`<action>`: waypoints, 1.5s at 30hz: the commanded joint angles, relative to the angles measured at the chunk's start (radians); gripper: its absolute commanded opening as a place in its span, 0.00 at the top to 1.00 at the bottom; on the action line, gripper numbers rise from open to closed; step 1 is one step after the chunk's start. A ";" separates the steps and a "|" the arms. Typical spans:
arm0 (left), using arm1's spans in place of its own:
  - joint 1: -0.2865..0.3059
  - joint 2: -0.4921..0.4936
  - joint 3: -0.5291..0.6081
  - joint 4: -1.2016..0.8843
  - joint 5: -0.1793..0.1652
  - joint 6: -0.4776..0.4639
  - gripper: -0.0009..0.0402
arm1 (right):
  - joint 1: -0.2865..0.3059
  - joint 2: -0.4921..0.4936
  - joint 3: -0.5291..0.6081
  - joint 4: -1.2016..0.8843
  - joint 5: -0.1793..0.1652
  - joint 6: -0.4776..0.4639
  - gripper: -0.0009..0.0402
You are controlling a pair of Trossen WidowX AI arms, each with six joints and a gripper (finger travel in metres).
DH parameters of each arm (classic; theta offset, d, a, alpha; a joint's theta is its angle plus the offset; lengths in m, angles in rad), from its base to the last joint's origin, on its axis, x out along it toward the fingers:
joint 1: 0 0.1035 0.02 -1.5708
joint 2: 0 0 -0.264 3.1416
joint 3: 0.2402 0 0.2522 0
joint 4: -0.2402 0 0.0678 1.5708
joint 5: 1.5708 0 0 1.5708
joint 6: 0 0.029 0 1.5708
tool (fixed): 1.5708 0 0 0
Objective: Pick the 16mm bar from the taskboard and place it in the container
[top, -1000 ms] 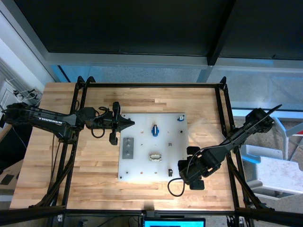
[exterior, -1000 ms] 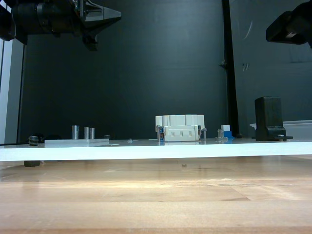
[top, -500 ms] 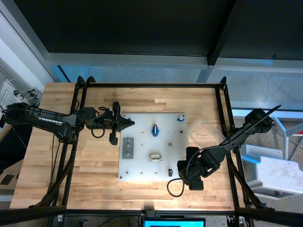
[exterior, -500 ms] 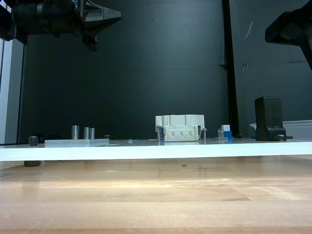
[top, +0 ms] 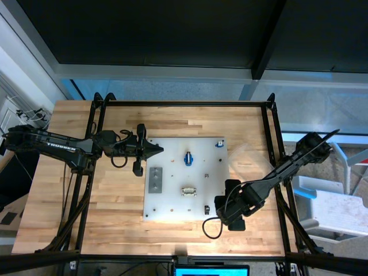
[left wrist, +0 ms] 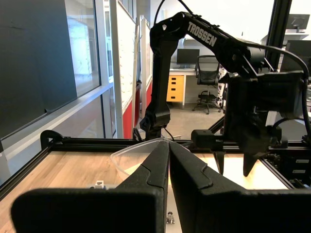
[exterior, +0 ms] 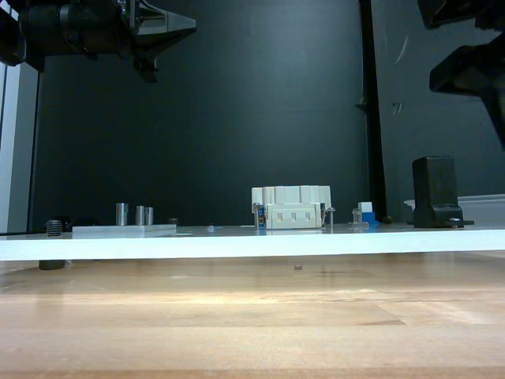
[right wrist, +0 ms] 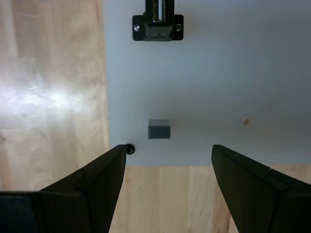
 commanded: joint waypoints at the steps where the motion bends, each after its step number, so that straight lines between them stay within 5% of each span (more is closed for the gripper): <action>1: 0.000 0.000 0.000 0.000 0.000 0.000 0.98 | 0.000 0.010 -0.001 0.001 0.002 -0.001 0.38; 9: 0.000 0.000 0.000 0.000 0.000 0.000 0.98 | -0.001 0.041 -0.009 0.025 0.028 -0.002 0.38; 45: 0.000 0.000 0.000 0.000 0.000 0.000 0.98 | -0.001 0.098 -0.075 0.129 0.024 -0.002 0.39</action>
